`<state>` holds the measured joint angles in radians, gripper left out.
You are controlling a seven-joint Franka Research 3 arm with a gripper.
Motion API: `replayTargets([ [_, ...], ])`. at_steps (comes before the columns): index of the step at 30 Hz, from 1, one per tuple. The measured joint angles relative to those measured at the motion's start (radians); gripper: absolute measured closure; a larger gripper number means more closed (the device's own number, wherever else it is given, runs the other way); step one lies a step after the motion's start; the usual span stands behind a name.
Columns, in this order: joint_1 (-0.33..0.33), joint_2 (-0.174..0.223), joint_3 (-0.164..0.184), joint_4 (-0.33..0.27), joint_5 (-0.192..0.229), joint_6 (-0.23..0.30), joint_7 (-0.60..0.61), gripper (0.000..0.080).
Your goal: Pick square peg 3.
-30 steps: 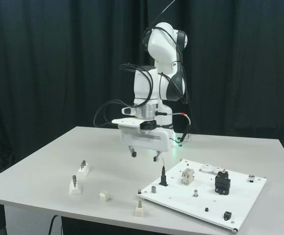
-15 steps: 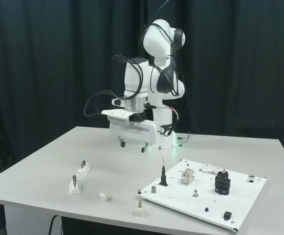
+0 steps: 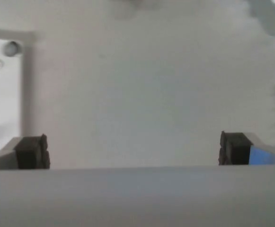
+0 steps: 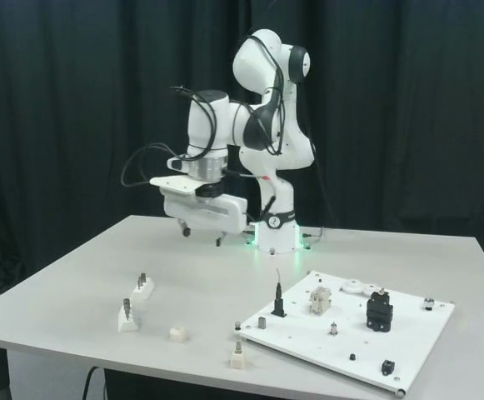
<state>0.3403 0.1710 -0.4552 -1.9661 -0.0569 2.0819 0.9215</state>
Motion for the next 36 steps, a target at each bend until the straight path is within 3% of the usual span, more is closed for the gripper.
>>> replayTargets([
  [9, -0.084, -0.004, -0.012, -0.025, -0.024, -0.004, -0.113, 0.0003],
  [17, -0.159, -0.005, -0.042, -0.071, -0.030, 0.026, -0.243, 0.0003],
  [29, -0.237, -0.005, -0.104, -0.164, -0.033, 0.123, -0.506, 0.0003],
  [36, -0.261, -0.003, -0.122, -0.220, -0.022, 0.195, -0.679, 0.0003],
])
